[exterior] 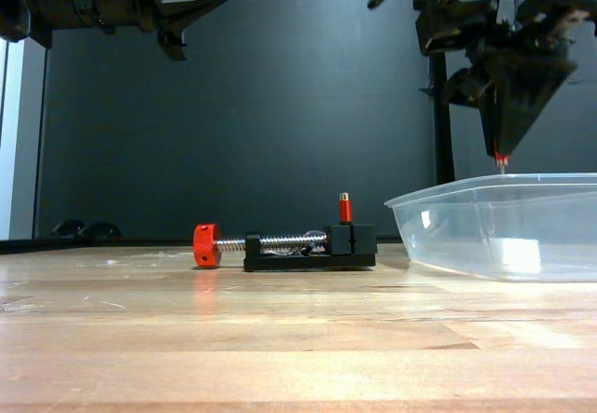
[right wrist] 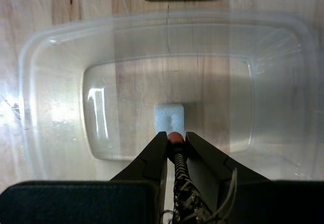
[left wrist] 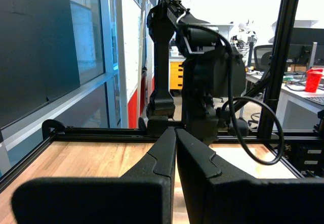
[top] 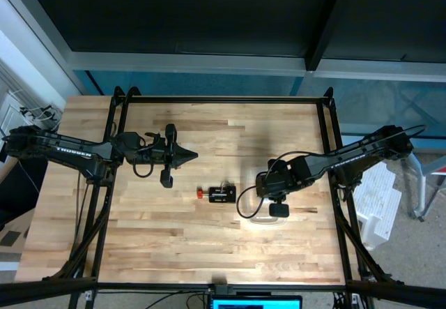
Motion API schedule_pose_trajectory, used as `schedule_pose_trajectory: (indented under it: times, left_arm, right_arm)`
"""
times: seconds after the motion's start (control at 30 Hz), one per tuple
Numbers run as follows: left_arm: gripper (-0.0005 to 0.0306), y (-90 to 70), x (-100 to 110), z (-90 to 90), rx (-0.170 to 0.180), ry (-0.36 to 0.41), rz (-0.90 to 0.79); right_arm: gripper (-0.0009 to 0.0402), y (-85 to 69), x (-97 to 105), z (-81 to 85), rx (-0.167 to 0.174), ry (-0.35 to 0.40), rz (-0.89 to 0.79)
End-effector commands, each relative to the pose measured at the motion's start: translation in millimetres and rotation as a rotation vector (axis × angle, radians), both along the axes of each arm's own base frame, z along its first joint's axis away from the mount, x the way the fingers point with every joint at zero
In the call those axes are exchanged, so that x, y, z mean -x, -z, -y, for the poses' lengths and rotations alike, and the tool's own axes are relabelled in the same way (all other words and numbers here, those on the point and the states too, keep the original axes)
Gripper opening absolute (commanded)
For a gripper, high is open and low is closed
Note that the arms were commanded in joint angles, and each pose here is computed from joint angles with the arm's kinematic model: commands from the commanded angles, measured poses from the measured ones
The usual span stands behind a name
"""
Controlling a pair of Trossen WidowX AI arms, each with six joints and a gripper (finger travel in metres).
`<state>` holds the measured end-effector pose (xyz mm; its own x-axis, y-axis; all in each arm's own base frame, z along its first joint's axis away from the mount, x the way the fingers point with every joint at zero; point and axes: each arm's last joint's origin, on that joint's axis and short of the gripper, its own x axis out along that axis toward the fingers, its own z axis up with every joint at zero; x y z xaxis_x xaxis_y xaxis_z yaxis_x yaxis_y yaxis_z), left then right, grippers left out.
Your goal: Pick the rca connector and install on the hub
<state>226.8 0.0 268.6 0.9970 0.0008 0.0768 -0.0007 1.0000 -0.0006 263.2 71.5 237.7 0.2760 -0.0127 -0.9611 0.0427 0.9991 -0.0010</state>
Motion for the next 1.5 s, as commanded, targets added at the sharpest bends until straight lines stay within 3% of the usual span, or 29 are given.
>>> schedule_pose_trajectory:
  times: [0.03, 0.4, 1.1, 1.5]
  left_arm:
    - [0.0, 0.0, -0.1, 0.0, 0.0, 0.0, 0.0]
    - [0.0, 0.1, -0.1, -0.1, 0.0, 0.0, 0.0]
    - [0.0, 0.1, -0.1, 0.0, 0.0, 0.0, 0.0]
    - [0.0, 0.0, 0.0, 0.0, 0.0, 0.0, 0.0]
  right_arm:
    - [0.0002, -8.6, 0.0, 0.4, 0.012, 0.006, 0.003]
    - [0.0002, -10.8, -3.6, 0.1, 0.022, 0.01, 0.009]
    - [0.0002, -17.0, -87.2, 6.5, 0.037, 0.032, 0.02]
    - [0.0002, -6.7, -113.5, 3.5, 0.036, 0.037, 0.027]
